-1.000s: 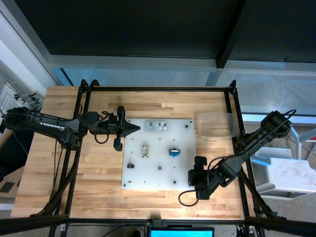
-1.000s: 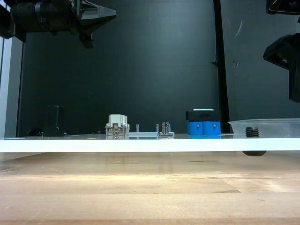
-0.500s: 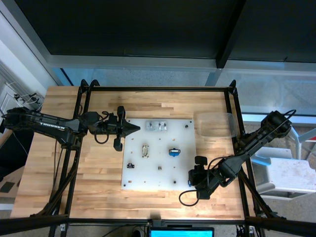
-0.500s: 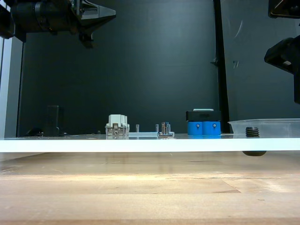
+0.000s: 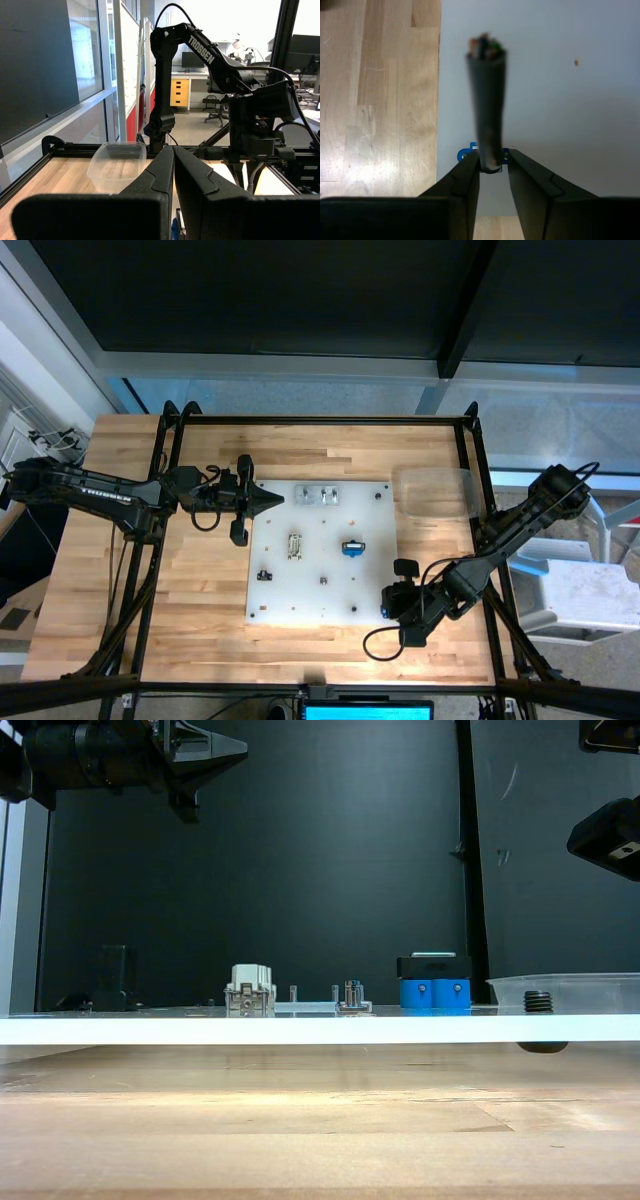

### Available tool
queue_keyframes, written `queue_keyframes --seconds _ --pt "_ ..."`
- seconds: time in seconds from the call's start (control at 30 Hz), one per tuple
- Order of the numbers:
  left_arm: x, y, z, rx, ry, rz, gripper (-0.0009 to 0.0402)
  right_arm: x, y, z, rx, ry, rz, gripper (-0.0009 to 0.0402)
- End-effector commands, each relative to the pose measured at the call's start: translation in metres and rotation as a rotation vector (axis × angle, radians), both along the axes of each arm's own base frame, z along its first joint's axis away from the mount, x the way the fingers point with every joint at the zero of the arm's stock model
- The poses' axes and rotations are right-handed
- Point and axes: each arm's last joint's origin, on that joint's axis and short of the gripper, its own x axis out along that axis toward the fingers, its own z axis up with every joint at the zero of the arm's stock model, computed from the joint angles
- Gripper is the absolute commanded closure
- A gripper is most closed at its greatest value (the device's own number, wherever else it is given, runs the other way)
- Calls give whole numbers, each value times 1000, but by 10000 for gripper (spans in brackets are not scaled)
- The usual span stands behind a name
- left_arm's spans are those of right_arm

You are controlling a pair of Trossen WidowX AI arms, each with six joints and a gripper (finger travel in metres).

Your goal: Remove the rj45 connector and place it in the container

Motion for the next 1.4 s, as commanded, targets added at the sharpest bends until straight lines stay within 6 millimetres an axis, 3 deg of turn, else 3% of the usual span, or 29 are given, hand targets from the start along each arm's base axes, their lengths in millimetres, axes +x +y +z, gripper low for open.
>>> queue_keyframes --seconds 0.03,0.2,0.8,1.1,1.4 --pt "0 0 0 0 0 0 393 0 0 1 -2 -6 -6 351" --pt "0 0 0 0 0 0 393 0 0 1 -1 -6 -5 396" --pt "0 0 0 0 0 0 393 -1 -1 8 14 -27 0 393" --pt "0 0 0 0 0 0 393 -7 -7 26 29 -73 28 393" --pt "0 0 0 0 0 0 393 -17 -28 56 62 -128 12 393"
